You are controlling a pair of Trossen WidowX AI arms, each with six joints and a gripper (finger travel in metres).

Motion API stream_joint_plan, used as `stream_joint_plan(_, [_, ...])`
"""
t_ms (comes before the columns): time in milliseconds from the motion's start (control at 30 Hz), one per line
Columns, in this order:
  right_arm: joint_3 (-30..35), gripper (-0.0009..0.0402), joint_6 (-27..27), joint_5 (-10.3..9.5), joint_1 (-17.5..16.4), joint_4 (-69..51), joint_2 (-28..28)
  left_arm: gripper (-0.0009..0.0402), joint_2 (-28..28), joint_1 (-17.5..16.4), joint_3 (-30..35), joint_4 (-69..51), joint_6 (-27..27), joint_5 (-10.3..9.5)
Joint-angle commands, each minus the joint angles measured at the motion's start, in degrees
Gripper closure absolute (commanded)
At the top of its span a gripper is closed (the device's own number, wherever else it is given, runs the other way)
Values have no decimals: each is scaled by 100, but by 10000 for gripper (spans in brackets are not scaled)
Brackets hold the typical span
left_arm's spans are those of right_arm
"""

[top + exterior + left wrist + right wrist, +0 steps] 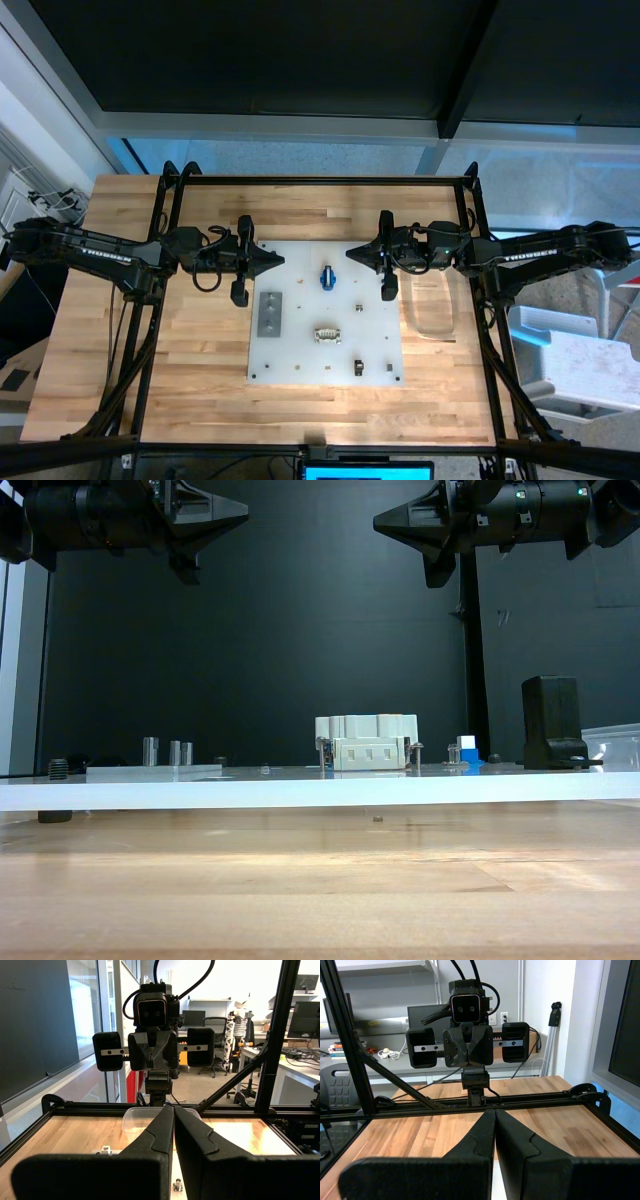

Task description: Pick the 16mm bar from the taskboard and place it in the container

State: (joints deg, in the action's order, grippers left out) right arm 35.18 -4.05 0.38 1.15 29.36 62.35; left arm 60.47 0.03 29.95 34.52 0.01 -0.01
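The white taskboard [325, 352] lies mid-table, carrying a grey metal block [270, 312] and a blue part [327, 277]. Short metal bars [150, 750] stand upright on the block; I cannot tell which one is the 16mm bar. The clear container [436, 302] sits just right of the board. My left gripper [280, 258] hovers shut and empty over the board's far left corner, high above it [244, 518]. Facing it, my right gripper [349, 254] hangs shut and empty over the far edge [378, 522]. In the wrist views each pair of fingers [173, 1110] [495, 1112] is pressed together.
A white connector [367, 742] and a tall black fitting [550, 720] stand on the board's near half. A black metal frame [320, 181] rings the wooden table [200, 390]. A screen edge [368, 470] shows at the near side.
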Motion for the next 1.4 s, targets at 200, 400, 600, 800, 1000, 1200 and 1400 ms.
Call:
stream_joint_plan(200, [0,393,-15,0,-7,2,0,393,2,-4,0,2,0,0])
stream_joint_plan(400, [0,393,-9,-26,-7,-52,2,393,2,-2,0,2,0,0])
stream_joint_plan(600, [417,393,4,-20,-7,-1344,2,393,2,-4,0,2,0,0])
stream_joint_plan(800, [1001,393,2,4,-13,-2959,20,393,2,-4,0,2,0,0])
stream_joint_plan(1000, [1580,393,7,0,-28,-4454,234,393,2,-2,0,2,0,0])
stream_joint_plan(1200, [2142,393,9,0,-35,-5729,636,393,2,-4,0,2,0,-2])
stream_joint_plan(1400, [2728,393,11,4,-44,-6961,1069,393,2,-2,0,2,0,0])
